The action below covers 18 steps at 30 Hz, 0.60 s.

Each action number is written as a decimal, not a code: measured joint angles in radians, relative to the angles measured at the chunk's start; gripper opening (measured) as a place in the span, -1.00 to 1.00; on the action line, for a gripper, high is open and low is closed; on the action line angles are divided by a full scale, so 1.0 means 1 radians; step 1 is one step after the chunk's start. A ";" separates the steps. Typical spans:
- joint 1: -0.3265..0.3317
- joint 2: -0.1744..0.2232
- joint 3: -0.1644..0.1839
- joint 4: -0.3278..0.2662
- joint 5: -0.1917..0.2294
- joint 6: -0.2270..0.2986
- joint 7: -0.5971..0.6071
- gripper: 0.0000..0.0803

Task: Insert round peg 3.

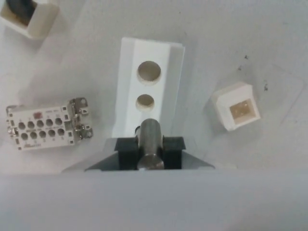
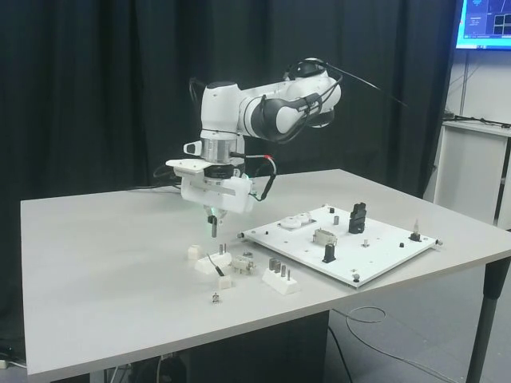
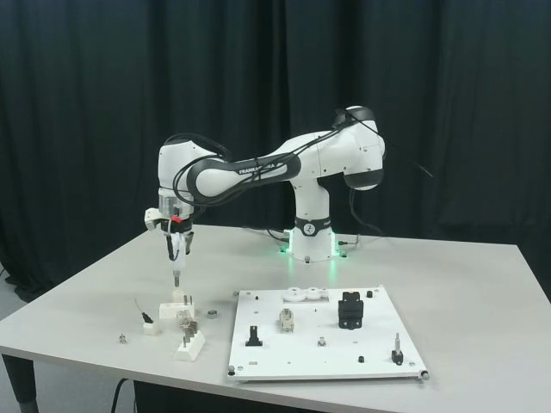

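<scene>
- A round metal peg (image 1: 150,144) is clamped between the black fingers of the gripper (image 1: 150,153); the jaws are closed to the peg's width and nothing else is held.
- In the room views the peg is seen hanging upright below the gripper (image 2: 213,217), clear of the grey table (image 2: 96,239) and above the cluster of small white parts.
- The step in hand is judged to be the carry: the peg has been picked but not yet inserted.
- In the wrist view a white holder block (image 1: 150,86) lies just beyond the peg tip, toward 12 o'clock, with two empty round holes, the farther one wider.
- The peg board (image 3: 327,331), a flat white plate, lies well apart, at about 4 o'clock from the gripper in the second room view; which hole is meant cannot be told.
- The next move is judged to call for travel to the hole, vertical alignment and a slow descent.
- The peg is smooth, cylindrical, dull-shining; a multi-pin connector (image 1: 45,126) has metal clips.
</scene>
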 joint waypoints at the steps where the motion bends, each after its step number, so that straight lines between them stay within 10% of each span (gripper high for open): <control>1: 0.000 0.000 0.000 -0.001 0.000 0.001 -0.012 -0.74; 18: 0.000 0.000 0.000 -0.028 0.029 0.023 -0.186 -0.74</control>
